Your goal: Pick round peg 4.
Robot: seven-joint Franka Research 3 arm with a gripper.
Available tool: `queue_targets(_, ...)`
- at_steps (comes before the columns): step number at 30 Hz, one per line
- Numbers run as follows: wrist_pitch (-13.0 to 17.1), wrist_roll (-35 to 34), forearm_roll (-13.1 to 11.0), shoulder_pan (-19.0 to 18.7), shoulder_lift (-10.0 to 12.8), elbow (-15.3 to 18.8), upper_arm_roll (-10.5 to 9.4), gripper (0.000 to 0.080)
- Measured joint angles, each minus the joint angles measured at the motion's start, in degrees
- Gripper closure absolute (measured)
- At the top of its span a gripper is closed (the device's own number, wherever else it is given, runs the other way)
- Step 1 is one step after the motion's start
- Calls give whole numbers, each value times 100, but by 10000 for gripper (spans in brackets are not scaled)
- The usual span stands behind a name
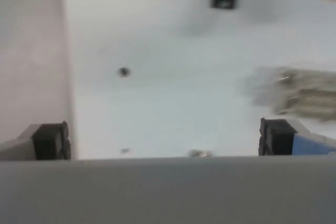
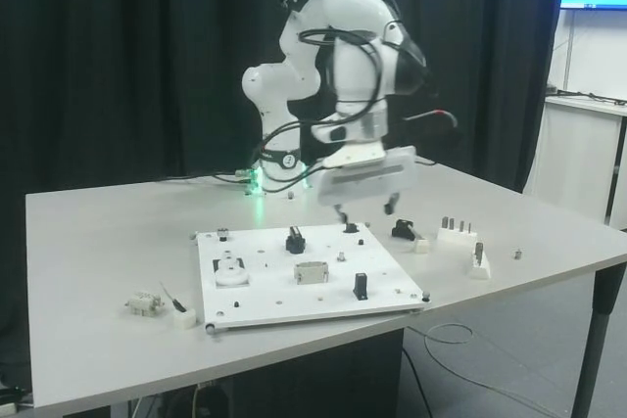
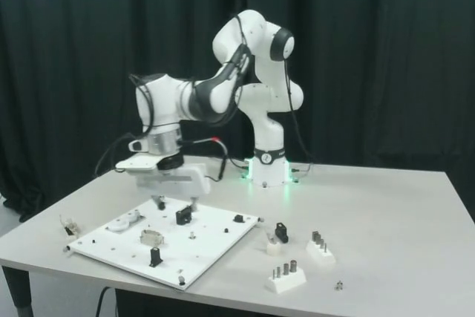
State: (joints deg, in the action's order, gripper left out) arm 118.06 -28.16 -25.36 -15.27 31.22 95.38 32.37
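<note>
The white arm (image 3: 223,90) reaches out from its base at the table's (image 2: 98,232) back edge and holds the gripper (image 2: 364,209) in the air above the back edge of the white board (image 2: 294,291), touching nothing. The wrist view shows both fingers (image 1: 50,141) spread wide apart with only bare board between them, so the gripper is released and empty. Below it, near the board's back edge, stand 2 small black fixtures (image 2: 295,240); a grey block (image 2: 311,272) sits at the board's middle, a round white part (image 2: 230,271) lies toward one side edge, and another black fixture (image 2: 360,286) stands near the front edge. The pegs (image 3: 286,267) stand upright in 2 small white holders (image 3: 320,252) on the bare table, off the board's side and well apart from the gripper; which of them is round peg 4 cannot be told. A black clamp (image 3: 280,232) sits between those holders and the board. A green light (image 3: 247,174) glows at the arm's base.
</note>
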Motion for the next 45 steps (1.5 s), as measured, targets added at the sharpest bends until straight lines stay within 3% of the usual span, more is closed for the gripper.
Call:
queue_targets(12, -351, -1441, 263, -709, -192, 2, 1, 3)
queue_targets(19, -378, -2421, 287, -1064, -242, 2, 2, 3)
queue_targets(35, -191, -4536, 351, -1942, -220, 11, -3, 3)
queue_targets(45, 178, -5714, 493, -2424, -111, 118, -3, 3)
